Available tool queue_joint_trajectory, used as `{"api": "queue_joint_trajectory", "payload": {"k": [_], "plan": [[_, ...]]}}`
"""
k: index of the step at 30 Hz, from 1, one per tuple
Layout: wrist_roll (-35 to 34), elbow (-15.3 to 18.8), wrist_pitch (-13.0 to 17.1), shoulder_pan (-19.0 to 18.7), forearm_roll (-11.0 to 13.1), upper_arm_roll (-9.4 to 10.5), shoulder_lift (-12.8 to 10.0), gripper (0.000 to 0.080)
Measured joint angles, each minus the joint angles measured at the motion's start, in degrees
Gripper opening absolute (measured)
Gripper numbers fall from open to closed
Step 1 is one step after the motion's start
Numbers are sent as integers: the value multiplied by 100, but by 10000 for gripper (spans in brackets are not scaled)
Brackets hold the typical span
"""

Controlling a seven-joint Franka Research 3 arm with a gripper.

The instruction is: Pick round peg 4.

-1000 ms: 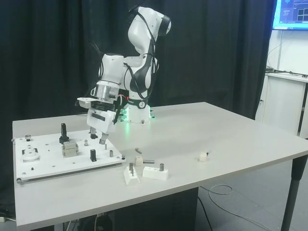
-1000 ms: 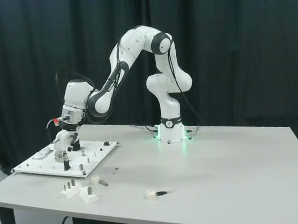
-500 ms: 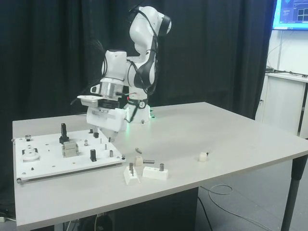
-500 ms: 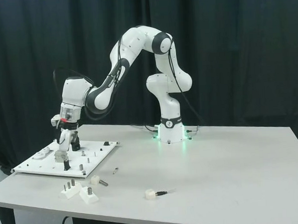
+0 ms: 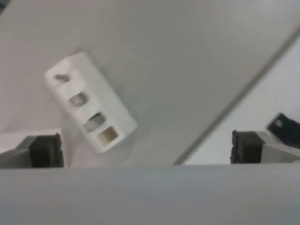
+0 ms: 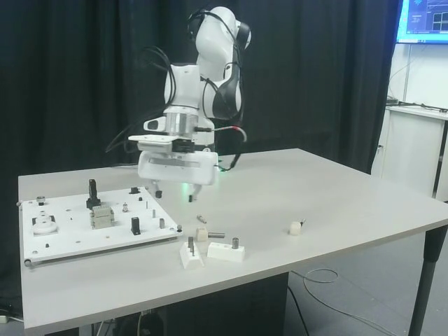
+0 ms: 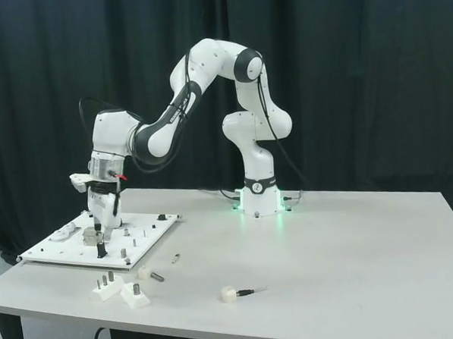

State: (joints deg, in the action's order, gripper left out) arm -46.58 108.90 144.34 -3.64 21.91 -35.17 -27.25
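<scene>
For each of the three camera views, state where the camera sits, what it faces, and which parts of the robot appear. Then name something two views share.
Wrist view: on the arm's wrist, looking down at a white rectangular peg holder block on the grey table; both black fingertips show.
First room view: off the arm, facing the table's front edge; whole white arm and gripper show.
Second room view: off the arm, from another side; whole arm, gripper.
Shared: both room views show the white square assembly board.

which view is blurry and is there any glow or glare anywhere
Wrist view: soft and smeared, the white peg holder lacks crisp edges. First room view: sharp, with a bright screen at the top corner. Second room view: sharp, green glow at the arm's base on the grey table.
</scene>
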Motion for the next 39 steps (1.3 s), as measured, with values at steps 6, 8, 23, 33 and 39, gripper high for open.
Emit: {"api": "queue_joint_trajectory", "payload": {"k": [6,8,23,33,39], "plan": [[1244,-203,-216,0,-4,138,-62,800],[1758,-270,-310,0,-3,168,-93,800],[3578,-788,-780,7,8,411,-417,800],[4539,-1210,-1092,11,9,568,-646,800],[5161,-1452,-1250,13,11,626,-813,800]]}}
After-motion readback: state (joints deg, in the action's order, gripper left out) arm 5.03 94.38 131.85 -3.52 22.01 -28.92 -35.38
